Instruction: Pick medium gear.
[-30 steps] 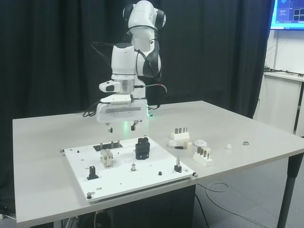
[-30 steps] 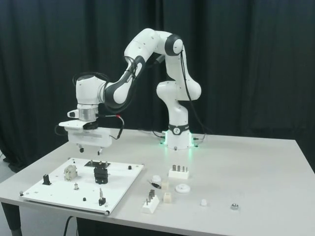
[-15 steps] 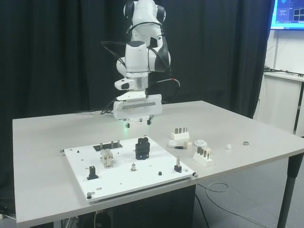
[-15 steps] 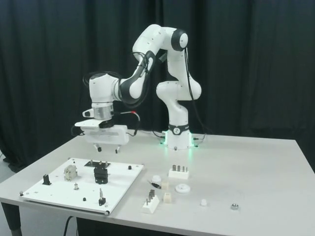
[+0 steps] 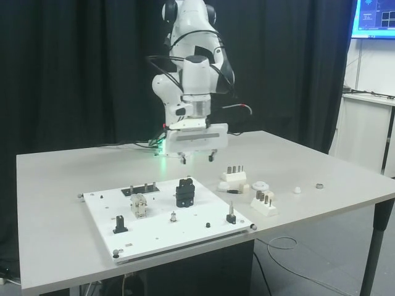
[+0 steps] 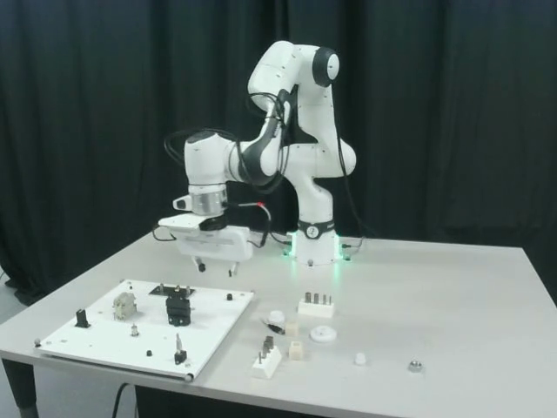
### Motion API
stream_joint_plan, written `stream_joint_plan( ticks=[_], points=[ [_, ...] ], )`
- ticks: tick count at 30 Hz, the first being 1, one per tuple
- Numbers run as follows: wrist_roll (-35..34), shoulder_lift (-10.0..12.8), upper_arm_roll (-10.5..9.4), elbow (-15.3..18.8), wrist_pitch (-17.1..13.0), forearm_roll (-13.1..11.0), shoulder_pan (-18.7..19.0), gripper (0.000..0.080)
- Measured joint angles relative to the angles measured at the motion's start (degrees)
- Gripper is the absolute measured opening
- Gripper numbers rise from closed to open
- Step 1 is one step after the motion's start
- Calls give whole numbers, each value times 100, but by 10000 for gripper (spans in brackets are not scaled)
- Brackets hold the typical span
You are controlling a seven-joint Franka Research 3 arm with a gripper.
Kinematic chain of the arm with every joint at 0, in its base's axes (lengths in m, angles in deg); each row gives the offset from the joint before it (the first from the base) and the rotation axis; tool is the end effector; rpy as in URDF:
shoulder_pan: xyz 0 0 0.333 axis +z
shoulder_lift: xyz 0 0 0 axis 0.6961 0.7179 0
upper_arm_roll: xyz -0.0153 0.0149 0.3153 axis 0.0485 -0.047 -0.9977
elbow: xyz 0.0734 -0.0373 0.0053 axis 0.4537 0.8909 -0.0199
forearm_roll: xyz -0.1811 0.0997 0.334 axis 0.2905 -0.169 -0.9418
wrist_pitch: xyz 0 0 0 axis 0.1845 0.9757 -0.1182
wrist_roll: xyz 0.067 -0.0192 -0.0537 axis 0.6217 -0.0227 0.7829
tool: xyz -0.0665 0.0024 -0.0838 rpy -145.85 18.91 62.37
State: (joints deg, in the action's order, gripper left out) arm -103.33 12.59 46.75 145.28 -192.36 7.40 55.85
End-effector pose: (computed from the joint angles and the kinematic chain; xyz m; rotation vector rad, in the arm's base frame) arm 0.5071 -0.1610 0.3024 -2.7060 1.5142 0.0300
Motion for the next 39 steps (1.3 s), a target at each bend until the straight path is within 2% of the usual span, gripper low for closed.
stream_joint_plan(
  ticks=[7, 14, 21, 27, 39],
  points=[
    [-764, -103, -2, 299, -248, 65, 379, 800],
    [-1474, -150, -2, 634, -671, 105, 743, 800],
    [-2009, -159, -3, 909, -1042, 124, 1005, 800],
    [-2195, -154, -3, 1069, -1302, 126, 1142, 800],
    [-2325, -52, -10, 1165, -1382, 114, 1314, 800]
  ],
)
